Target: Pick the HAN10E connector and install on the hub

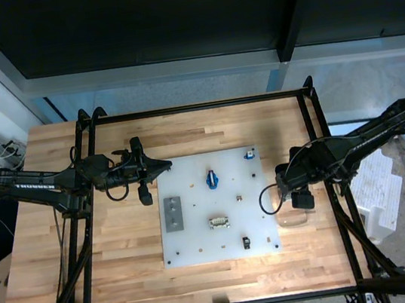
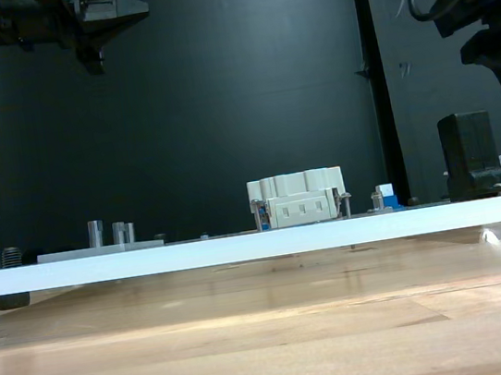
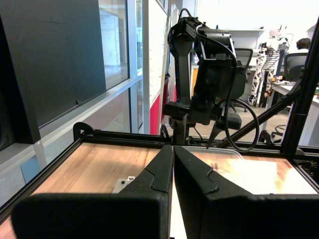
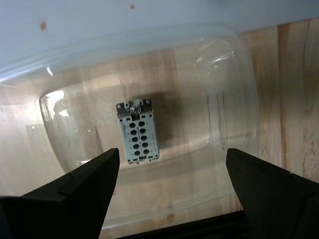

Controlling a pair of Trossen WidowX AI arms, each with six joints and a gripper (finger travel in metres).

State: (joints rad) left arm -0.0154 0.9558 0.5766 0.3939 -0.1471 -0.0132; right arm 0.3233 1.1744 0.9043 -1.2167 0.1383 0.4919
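Note:
The HAN10E connector (image 4: 138, 132), a small pale block with two rows of dark pin holes, lies flat in a clear plastic tray (image 4: 227, 84). My right gripper (image 4: 172, 158) hangs open straight above it, one finger on each side and apart from it. In the high view the right gripper (image 1: 301, 201) covers the tray (image 1: 295, 220) just off the board's right edge. The hub (image 1: 218, 223) (image 2: 297, 198), a beige eared socket, stands on the white board (image 1: 202, 250). My left gripper (image 1: 165, 166) (image 3: 173, 152) is shut on nothing and held high over the board's left edge.
On the board are a grey block (image 1: 173, 211) with upright pins (image 2: 97, 234), a blue part (image 1: 211, 179), and a black part (image 1: 247, 242) (image 2: 472, 156). Black frame rails (image 1: 312, 120) border the wooden table. Papers (image 1: 379, 186) lie to the right.

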